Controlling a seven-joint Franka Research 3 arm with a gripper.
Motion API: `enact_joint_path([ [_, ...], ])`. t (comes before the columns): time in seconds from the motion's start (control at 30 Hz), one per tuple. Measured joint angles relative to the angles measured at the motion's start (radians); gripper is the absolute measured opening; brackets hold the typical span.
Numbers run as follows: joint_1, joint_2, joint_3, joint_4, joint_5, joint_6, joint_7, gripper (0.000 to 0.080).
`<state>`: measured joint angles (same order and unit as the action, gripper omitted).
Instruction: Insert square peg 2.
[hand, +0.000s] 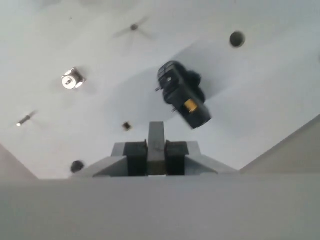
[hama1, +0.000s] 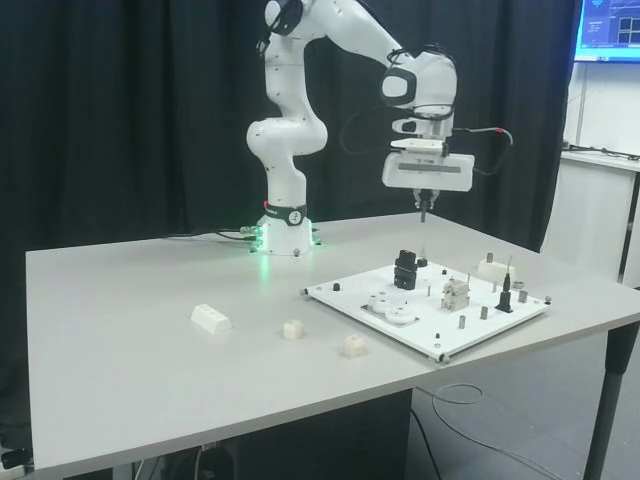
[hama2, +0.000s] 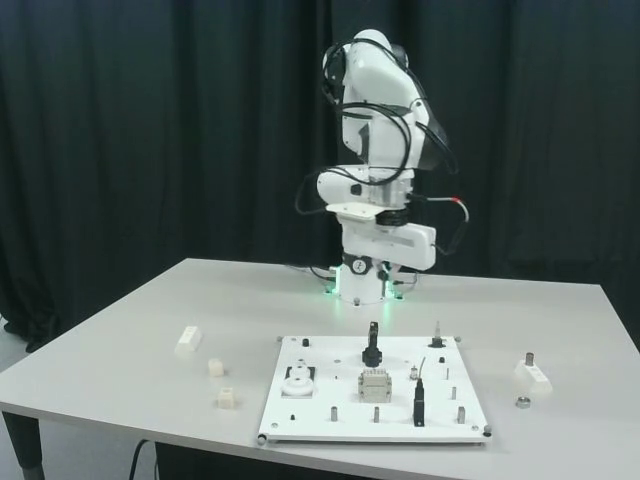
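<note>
Below, in the wrist view, the gripper (hand: 156, 150) clenched a grey square peg (hand: 156, 140), its long axis aimed at the white board (hand: 100, 50). Both room views placed the peg high over the board's (hama1: 340, 296) far edge.

Three small white blocks (hama1: 210, 319) sit on the grey table (hama1: 120, 300) beside a white board (hama1: 345, 300) before a black curtain (hama1: 120, 110).
</note>
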<state>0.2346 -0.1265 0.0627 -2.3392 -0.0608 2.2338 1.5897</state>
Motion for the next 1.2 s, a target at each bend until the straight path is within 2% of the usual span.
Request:
enact_joint_path([
  [0.3, 0.000, 0.012, 0.059, -0.032, -0.003, 0.057, 0.192, 0.0072],
  [0.67, 0.000, 0.034, 0.106, -0.063, -0.003, 0.111, 0.397, 0.0072],
  [0.9, 0.000, 0.048, 0.117, -0.075, -0.003, 0.126, 0.567, 0.0072],
  [1.2, -0.005, 0.056, 0.117, -0.083, -0.003, 0.130, 0.678, 0.0072],
])
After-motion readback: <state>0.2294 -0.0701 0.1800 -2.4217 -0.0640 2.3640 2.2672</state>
